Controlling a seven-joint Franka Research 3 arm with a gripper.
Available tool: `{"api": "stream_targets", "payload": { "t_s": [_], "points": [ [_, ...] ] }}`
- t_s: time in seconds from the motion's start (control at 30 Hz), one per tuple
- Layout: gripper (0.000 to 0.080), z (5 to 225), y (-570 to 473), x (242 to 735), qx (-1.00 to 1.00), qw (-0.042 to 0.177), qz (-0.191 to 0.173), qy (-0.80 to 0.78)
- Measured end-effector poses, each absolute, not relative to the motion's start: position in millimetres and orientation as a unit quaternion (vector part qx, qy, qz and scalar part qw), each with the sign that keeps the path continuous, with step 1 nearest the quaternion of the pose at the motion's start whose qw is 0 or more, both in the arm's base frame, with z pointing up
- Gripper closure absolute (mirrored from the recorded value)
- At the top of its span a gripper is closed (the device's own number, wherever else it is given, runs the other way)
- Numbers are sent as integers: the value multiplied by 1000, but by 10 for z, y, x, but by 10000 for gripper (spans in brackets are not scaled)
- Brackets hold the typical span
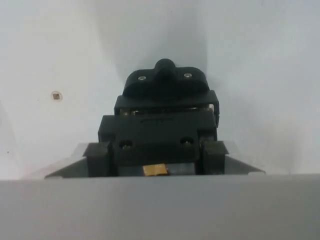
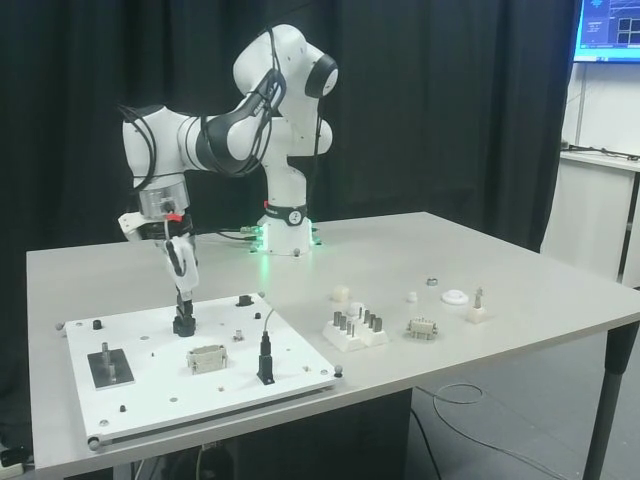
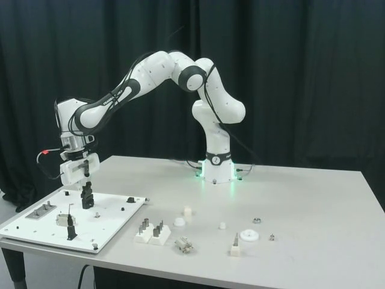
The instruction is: Insert D-SUB.
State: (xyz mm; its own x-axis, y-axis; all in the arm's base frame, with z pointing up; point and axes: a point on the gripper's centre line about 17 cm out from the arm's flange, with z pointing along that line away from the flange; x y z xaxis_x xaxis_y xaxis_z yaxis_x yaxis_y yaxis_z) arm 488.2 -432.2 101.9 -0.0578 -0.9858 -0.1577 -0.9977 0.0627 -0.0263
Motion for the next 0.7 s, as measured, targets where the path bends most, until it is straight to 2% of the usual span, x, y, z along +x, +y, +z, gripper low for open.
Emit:
{"api": "stream_targets", "payload": {
  "t_s": [0.7],
  "points": [
    [422, 993, -4317, 4835, -675, 72, 52, 733]
  ]
}}
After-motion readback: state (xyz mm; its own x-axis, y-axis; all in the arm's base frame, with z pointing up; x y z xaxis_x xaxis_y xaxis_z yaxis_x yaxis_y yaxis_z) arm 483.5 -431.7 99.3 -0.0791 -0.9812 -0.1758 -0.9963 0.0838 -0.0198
